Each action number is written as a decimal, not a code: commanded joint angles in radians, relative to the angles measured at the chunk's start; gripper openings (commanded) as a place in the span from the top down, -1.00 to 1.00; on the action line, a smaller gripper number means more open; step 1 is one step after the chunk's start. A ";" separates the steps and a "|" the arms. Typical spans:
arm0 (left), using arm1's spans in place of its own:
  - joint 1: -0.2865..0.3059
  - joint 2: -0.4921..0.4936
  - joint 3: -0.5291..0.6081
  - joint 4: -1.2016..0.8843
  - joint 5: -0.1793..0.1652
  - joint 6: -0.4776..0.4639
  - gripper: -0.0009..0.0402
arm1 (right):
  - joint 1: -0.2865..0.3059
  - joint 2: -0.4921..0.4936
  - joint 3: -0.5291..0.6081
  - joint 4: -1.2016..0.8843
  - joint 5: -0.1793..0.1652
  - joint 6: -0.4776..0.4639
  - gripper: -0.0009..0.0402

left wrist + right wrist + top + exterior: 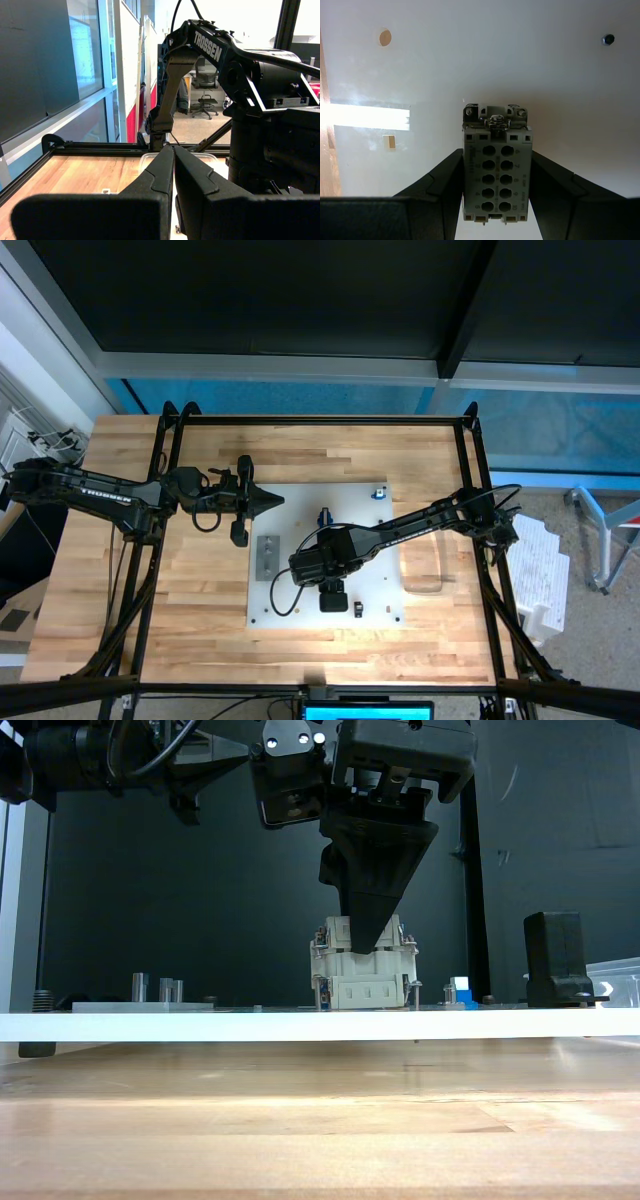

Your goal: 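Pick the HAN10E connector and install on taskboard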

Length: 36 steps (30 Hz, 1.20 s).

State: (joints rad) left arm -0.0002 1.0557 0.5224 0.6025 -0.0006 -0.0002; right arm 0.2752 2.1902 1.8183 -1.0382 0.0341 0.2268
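Observation:
The HAN10E connector (496, 170), a pale grey-beige block with two rows of round sockets, sits between the fingers of my right gripper (497, 154), which is shut on its two long sides. In the low view the connector (365, 982) stands upright on the taskboard (250, 1023), with the right gripper (375, 942) pointing straight down onto its top. From above, the right gripper (333, 592) hides the connector over the white taskboard (300, 608). My left gripper (268, 501) hovers at the board's far left corner, shut and holding nothing, its fingers (165, 172) pressed together.
On the board are a grey metal block (268, 555) with upright pins (158, 988), a blue knob (325, 515), a small blue piece (380, 491) and a black fitting (556, 960). A clear plastic tray (425, 562) lies right of the board. A black frame (320, 421) rings the wooden table.

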 commanded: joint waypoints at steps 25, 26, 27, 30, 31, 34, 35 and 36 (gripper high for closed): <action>0.000 0.000 0.000 0.000 0.000 0.000 0.95 | 0.000 -0.032 -0.002 0.003 -0.031 0.008 -0.26; 0.000 0.000 0.000 0.000 0.000 0.000 0.95 | 0.000 -0.037 -0.002 0.001 -0.032 0.008 -0.32; 0.000 0.000 0.000 0.000 0.000 0.000 0.95 | 0.000 -0.039 -0.002 0.000 -0.035 0.010 -0.38; 0.000 0.000 0.000 0.000 0.000 0.000 0.95 | 0.000 -0.053 -0.002 -0.008 -0.035 0.011 -0.52; 0.000 0.000 0.000 0.000 0.000 0.000 0.95 | 0.000 -0.057 -0.002 -0.009 -0.035 0.011 -0.55; 0.000 0.000 0.000 0.000 0.001 0.000 0.95 | 0.000 -0.078 -0.002 -0.016 -0.034 0.012 -0.62; 0.000 0.000 0.000 0.000 0.000 0.000 0.95 | 0.000 -0.088 -0.002 -0.017 -0.031 0.013 -0.63; 0.000 0.000 0.000 0.000 0.000 0.000 0.95 | 0.000 -0.098 -0.002 -0.018 -0.026 0.017 -0.64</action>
State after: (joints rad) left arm -0.0002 1.0554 0.5224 0.6025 -0.0006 0.0002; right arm 0.2752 2.1040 1.8141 -1.0534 0.0002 0.2382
